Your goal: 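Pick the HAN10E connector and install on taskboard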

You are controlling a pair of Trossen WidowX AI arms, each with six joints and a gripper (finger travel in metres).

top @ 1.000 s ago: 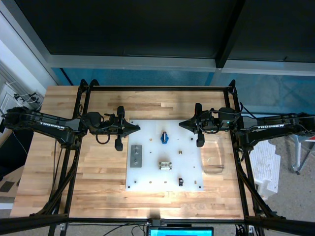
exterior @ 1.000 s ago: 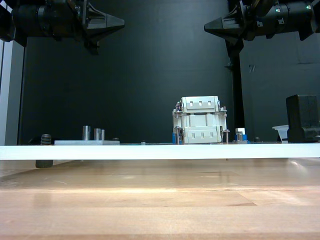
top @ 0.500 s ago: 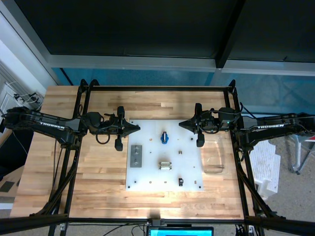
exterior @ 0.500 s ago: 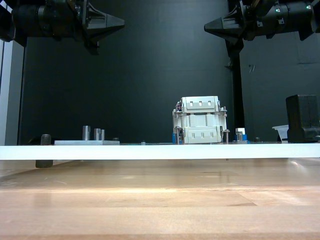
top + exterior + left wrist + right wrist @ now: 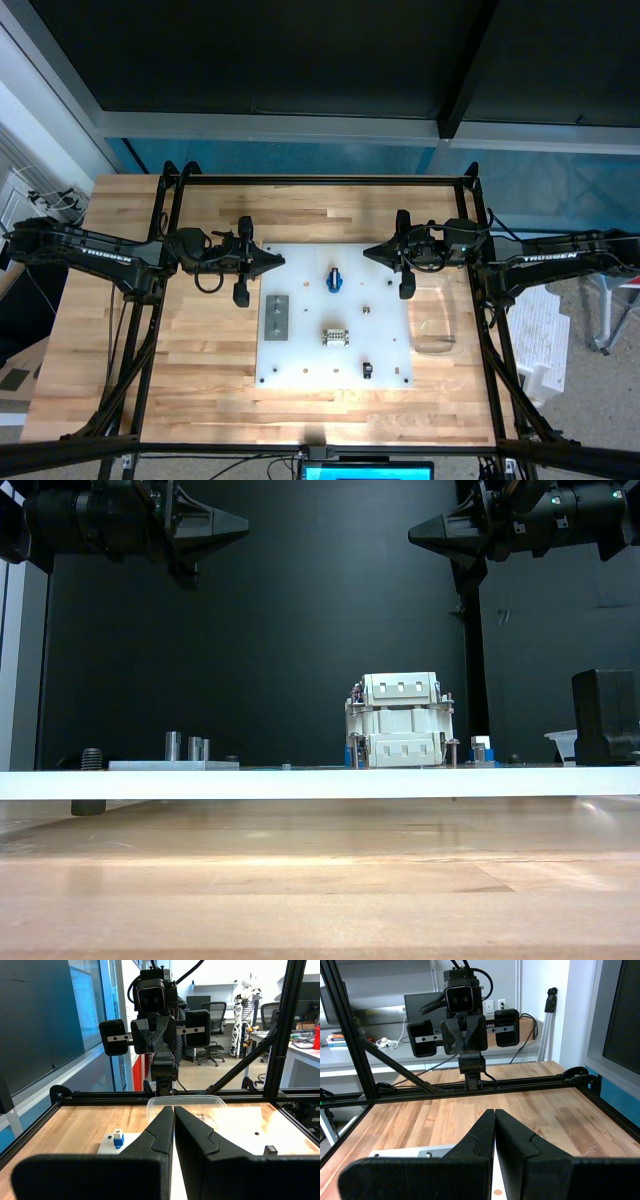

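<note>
Installation looks done, judging by the connector (image 5: 336, 337) sitting seated on the board (image 5: 305, 280) just toward 6 o'clock from its middle, with the left gripper (image 5: 279, 261) at 10 o'clock and the right gripper (image 5: 367, 254) at 2 o'clock raised, closed and empty.

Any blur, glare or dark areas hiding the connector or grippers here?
Low view: the near tabletop is blurred, but the HAN10E connector shows sharp against a black backdrop. High view: even light; left gripper and right gripper, both shut, hover near the far corners of the taskboard.
</note>
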